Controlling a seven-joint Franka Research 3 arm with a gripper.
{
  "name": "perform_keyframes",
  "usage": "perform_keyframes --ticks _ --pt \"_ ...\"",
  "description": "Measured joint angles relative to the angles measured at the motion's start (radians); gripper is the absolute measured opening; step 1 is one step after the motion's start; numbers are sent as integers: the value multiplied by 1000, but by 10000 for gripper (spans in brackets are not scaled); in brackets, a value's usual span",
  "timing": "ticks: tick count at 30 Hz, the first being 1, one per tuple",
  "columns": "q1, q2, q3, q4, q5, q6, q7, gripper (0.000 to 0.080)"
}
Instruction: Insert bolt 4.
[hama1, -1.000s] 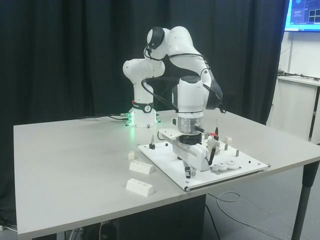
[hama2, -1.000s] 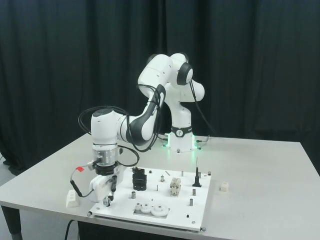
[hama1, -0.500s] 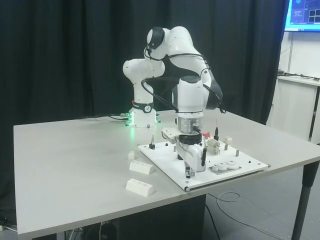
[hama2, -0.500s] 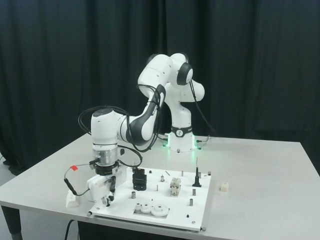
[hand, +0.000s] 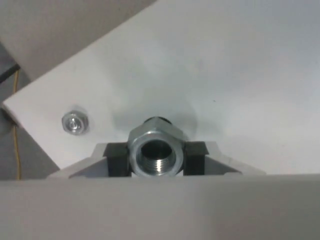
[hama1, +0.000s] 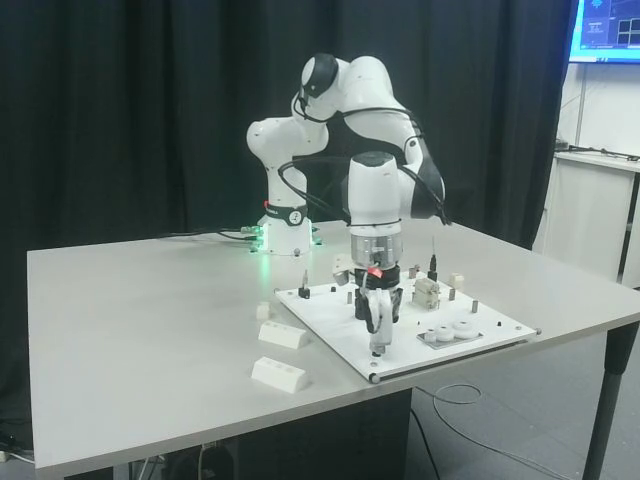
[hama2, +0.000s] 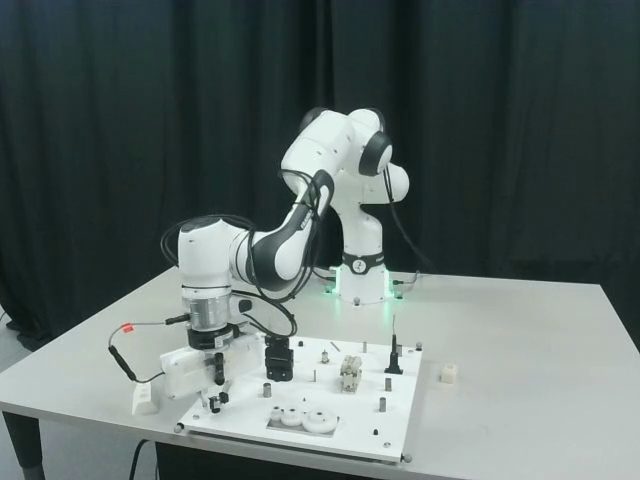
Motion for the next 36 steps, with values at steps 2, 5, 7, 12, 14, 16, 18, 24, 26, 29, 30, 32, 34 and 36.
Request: perform_keyframes --ticks 2,5,7,12,14,16,18,24,26,29,30,32,34,36 --pt "22 9 -27 -1 20 -5 0 225" --pt "46 18 -55 -1 33 -8 0 225" --pt "56 21 -65 -1 34 -9 0 225" --pt "60 23 -69 -1 34 -9 -18 225" --pt "60 23 -69 -1 34 -9 -27 225" --pt "60 23 -69 -1 34 -9 -31 225" --pt "60 23 -69 -1 34 -9 -33 225" --pt "60 23 -69 -1 33 -9 -41 225" --pt "60 23 -69 -1 33 -9 -41 225" --pt "59 23 -69 -1 33 -9 -39 225" --pt "59 23 -69 -1 33 -9 -39 225" --pt "59 23 -69 -1 33 -9 -35 225" --pt "59 23 -69 -1 33 -9 -28 225" --pt "59 23 -69 -1 34 -9 -20 225"
